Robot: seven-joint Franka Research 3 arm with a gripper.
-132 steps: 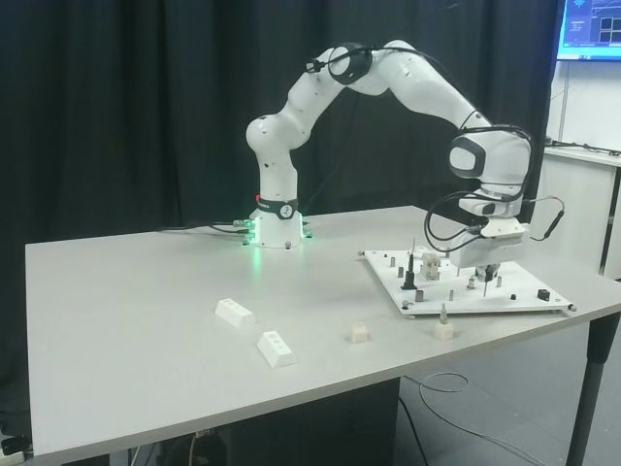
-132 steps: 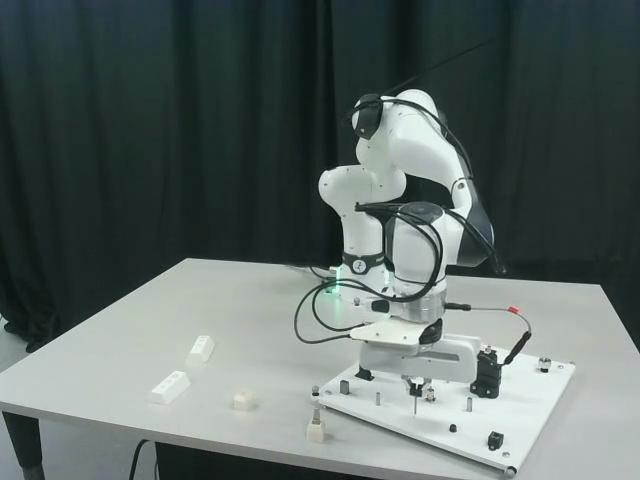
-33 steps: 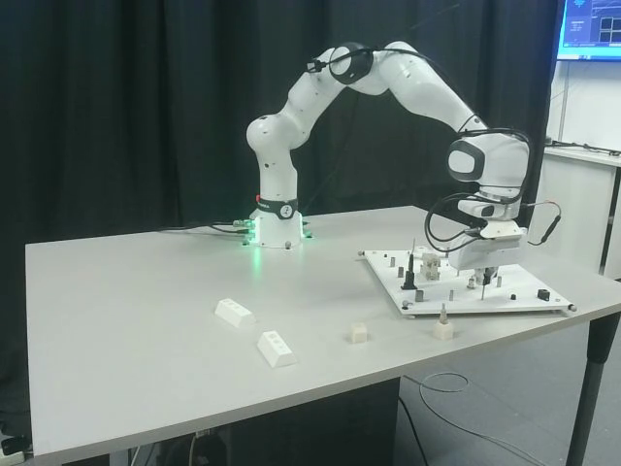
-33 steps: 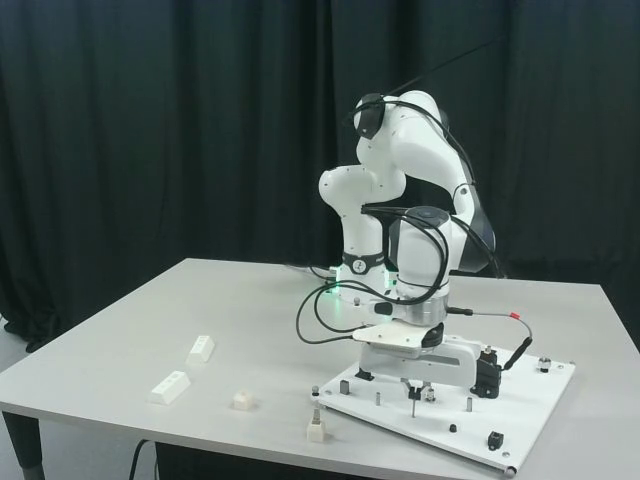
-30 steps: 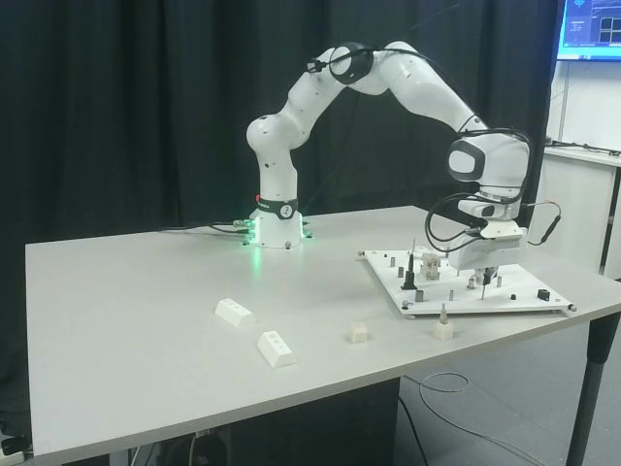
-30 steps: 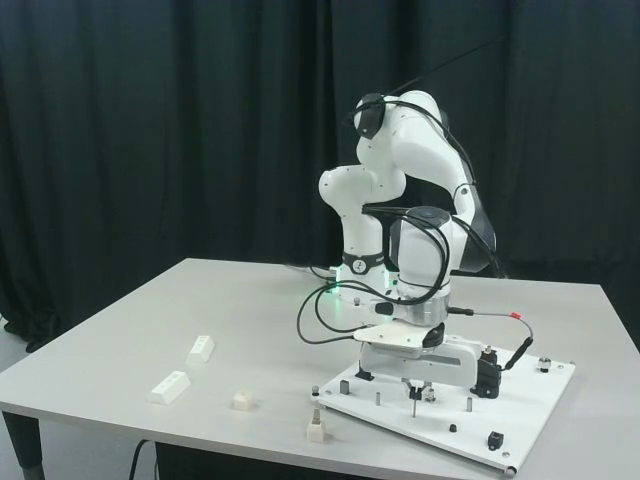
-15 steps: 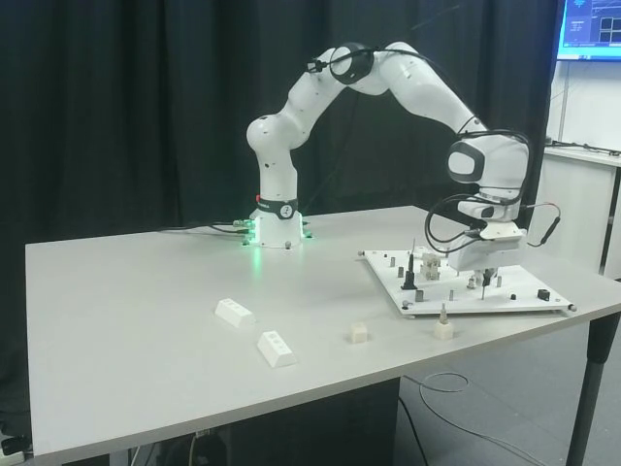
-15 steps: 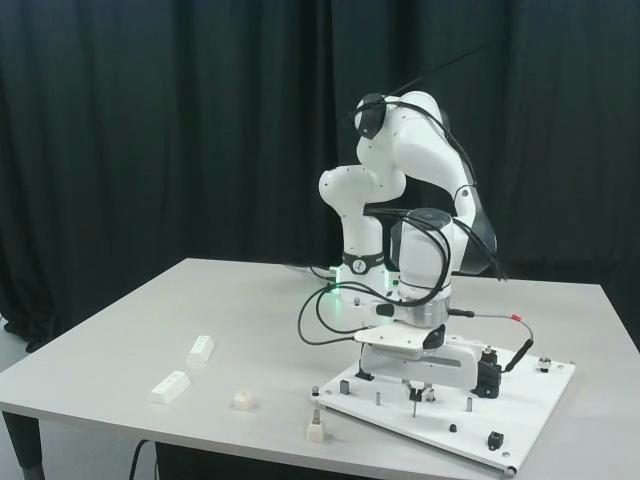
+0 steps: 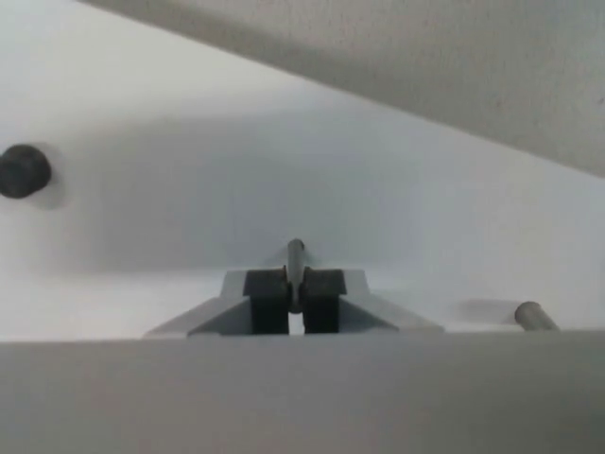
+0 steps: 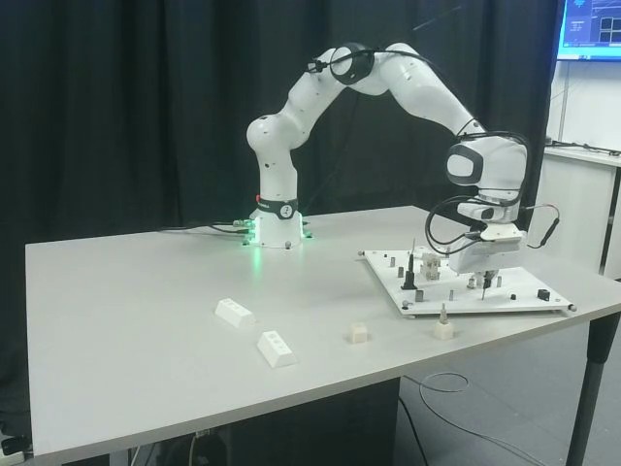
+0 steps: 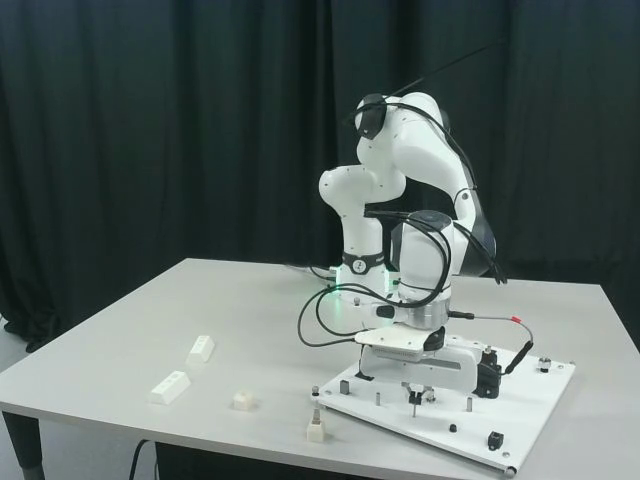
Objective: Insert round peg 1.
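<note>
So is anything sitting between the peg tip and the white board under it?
Nothing there. The wrist view shows the round peg clamped in the gripper, with only bare white board beyond its tip.

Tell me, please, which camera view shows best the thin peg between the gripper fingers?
The wrist view: the peg stands clamped between the black fingertips of the gripper, above the white board. In both room views it is only a thin sliver under the gripper.
</note>
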